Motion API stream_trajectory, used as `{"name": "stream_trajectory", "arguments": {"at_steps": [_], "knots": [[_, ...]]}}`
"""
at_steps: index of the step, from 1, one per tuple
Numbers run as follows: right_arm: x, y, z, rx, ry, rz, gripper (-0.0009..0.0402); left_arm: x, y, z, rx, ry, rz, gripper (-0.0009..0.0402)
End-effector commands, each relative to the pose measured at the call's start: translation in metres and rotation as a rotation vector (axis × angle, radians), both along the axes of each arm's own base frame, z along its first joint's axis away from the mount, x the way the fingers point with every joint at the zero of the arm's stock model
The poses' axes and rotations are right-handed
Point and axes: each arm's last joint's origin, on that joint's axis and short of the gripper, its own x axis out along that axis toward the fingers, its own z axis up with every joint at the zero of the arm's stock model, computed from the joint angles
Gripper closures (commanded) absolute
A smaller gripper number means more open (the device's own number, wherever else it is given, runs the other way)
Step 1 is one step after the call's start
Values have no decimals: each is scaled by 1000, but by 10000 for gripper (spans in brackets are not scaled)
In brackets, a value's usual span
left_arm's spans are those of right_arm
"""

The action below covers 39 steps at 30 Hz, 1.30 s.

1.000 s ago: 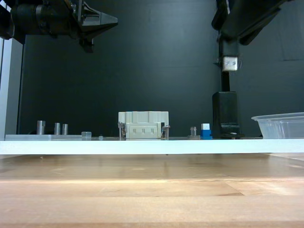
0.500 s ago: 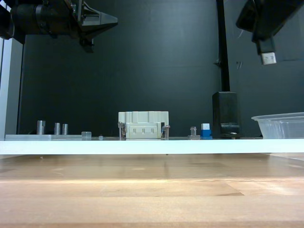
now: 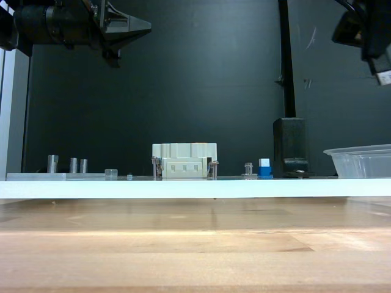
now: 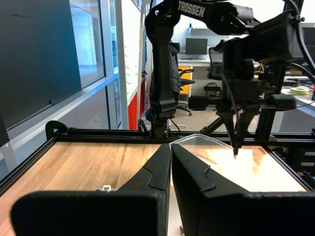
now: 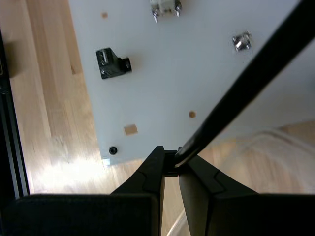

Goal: Remove the USB connector from the USB hub and place in the container

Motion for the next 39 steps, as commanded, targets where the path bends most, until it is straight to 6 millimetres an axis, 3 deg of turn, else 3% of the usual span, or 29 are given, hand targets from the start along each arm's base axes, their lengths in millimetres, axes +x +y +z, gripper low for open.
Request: {"name": "stream_trajectory", "arguments": {"at_steps": [1, 30, 39], "knots": [[-7, -4, -4, 23, 19, -19, 393, 0, 0, 0, 0, 0, 0, 392], [-74, -41, -48, 205, 216, -182, 393, 0, 0, 0, 0, 0, 0, 392], [-87, -40, -59, 223, 311, -174, 393, 0, 0, 0, 0, 0, 0, 392]]}}
